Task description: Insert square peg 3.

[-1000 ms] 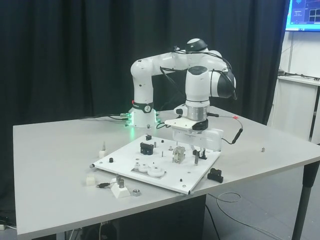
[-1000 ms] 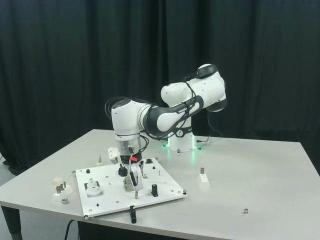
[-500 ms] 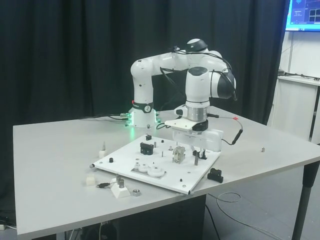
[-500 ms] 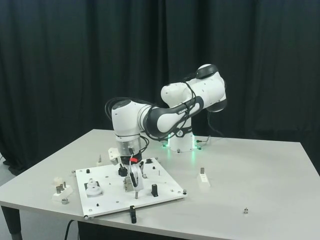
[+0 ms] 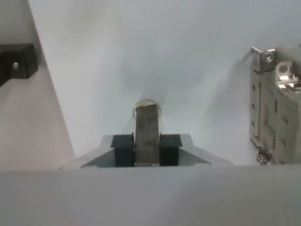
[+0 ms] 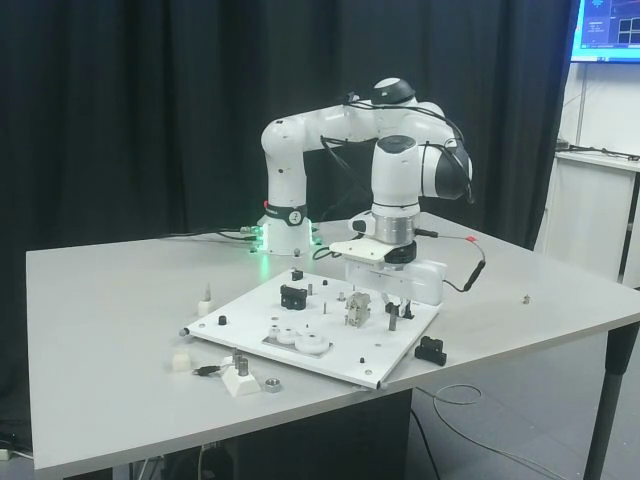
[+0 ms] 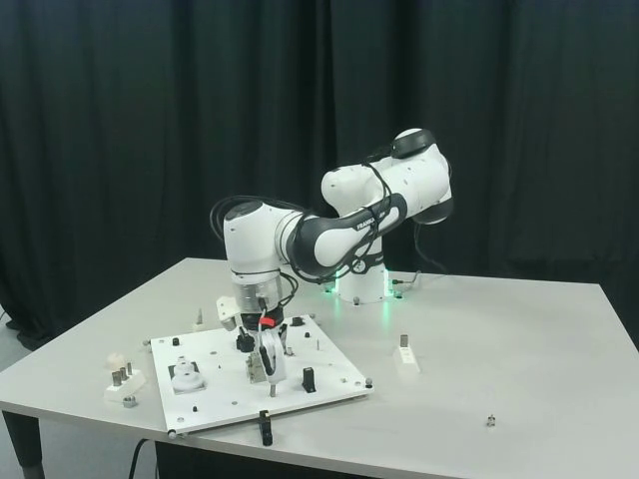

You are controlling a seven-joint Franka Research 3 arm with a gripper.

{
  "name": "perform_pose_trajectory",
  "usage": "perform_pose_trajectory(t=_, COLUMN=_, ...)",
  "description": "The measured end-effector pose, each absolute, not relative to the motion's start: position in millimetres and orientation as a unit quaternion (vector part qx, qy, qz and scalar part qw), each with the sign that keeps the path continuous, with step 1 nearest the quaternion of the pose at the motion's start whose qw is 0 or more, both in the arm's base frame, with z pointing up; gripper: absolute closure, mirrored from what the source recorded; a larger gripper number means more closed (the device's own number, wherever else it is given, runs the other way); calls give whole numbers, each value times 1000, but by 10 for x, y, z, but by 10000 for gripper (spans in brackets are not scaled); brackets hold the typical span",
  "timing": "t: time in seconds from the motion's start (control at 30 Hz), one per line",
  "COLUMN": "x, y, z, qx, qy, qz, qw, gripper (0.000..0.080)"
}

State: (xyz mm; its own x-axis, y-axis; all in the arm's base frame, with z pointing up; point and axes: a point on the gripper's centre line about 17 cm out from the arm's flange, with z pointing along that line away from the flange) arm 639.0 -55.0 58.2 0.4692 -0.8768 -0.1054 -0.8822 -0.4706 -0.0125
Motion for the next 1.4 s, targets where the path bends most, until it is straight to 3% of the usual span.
perform_pose_trajectory(t=1.4, x=6392, y=-555, z=585, qx=-832, qy=551, qz=50, qw=37, gripper=693)
